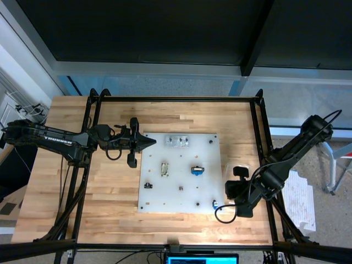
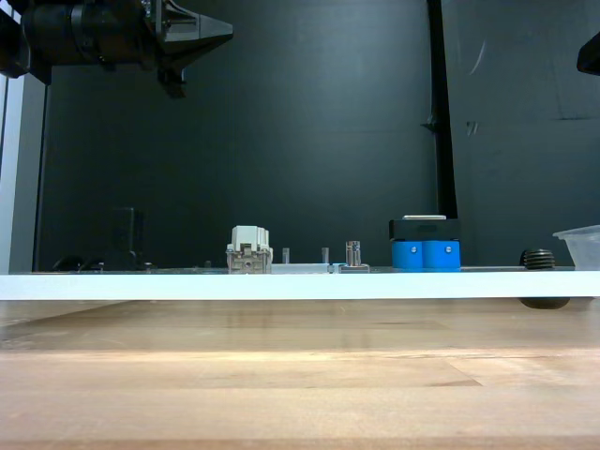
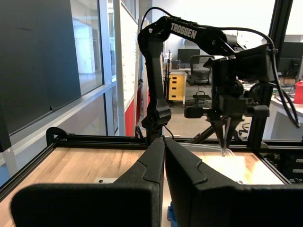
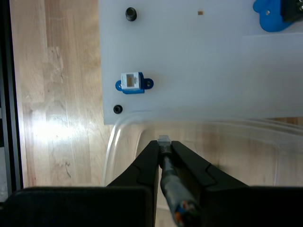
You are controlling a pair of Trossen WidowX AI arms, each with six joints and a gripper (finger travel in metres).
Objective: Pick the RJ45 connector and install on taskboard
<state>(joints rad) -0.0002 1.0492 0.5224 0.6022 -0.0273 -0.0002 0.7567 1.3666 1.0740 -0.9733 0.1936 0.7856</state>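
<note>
1. A pale wooden bench (image 1: 82, 209) ringed by a black metal frame (image 1: 176, 99) carries the white taskboard (image 1: 170, 192) at its middle. A dark panel and glazing lie beyond the far edge, and the left wrist view shows an office with windows behind the right arm.
2. A clear plastic tray (image 4: 113, 142) sits on the bench just beside the taskboard's right edge, toward the near corner.
3. The right tool (image 4: 164, 143) hangs point-down over that tray, its fingers closed tight on the RJ45 connector (image 4: 164, 138). The plug is pinched between the fingertips and is held above the tray, just right of the board's edge.
4. On the board near that corner, close to the held plug, stands a blue-mounted white socket (image 4: 133, 83). A dark corner hole (image 4: 118, 109) lies between it and the tray.
5. The connector is tiny, with a pale, whitish tip that pokes just past the fingertips. A thin grey tail runs back between the fingers, and small coloured strands show at its cut end.
6. The left tool (image 1: 149, 142) hovers high over the board's far-left edge, pointing right. Its fingers are pressed together with nothing between them.
7. Other board fittings include a grey block connector (image 2: 248, 251) and a blue-and-black part (image 2: 425, 246).
</note>
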